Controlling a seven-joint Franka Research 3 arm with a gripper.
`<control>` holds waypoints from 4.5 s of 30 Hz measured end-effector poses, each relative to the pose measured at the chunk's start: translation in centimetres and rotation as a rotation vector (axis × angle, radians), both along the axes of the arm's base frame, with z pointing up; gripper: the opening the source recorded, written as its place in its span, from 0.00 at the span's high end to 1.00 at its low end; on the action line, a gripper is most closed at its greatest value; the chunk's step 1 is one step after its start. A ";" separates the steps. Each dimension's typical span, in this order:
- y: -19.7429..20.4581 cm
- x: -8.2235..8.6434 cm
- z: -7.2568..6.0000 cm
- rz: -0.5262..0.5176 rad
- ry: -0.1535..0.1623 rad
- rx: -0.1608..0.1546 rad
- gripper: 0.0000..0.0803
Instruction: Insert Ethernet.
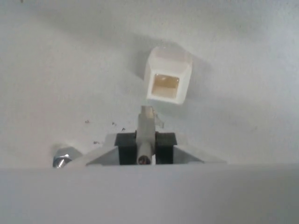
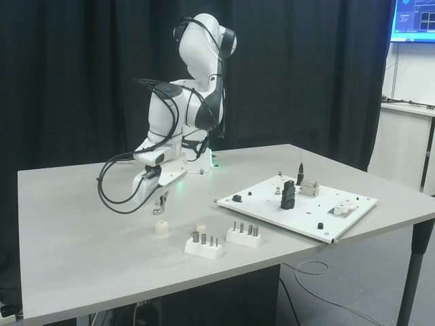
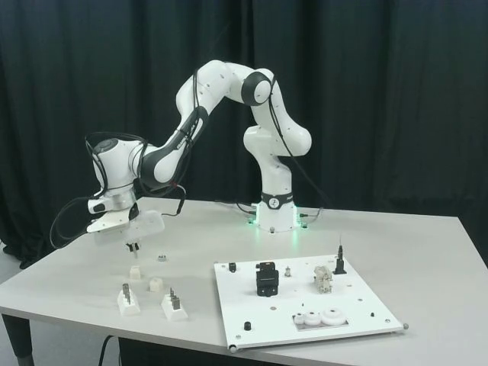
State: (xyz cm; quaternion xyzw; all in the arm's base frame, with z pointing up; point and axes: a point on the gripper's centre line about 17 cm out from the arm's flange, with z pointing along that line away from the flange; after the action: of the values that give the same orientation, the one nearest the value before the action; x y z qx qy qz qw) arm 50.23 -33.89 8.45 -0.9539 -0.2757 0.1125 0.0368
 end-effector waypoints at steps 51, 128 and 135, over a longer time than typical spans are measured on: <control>10.5 -6.6 1.7 0.028 -0.003 0.132 0.91; 27.5 -5.2 -0.2 -0.027 -0.179 0.040 0.91; 28.0 -5.4 -0.6 -0.034 -0.170 0.037 0.91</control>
State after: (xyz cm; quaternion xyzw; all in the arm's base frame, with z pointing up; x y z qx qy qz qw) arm 44.82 -5.88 7.89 -0.9637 -0.2637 0.0251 0.0327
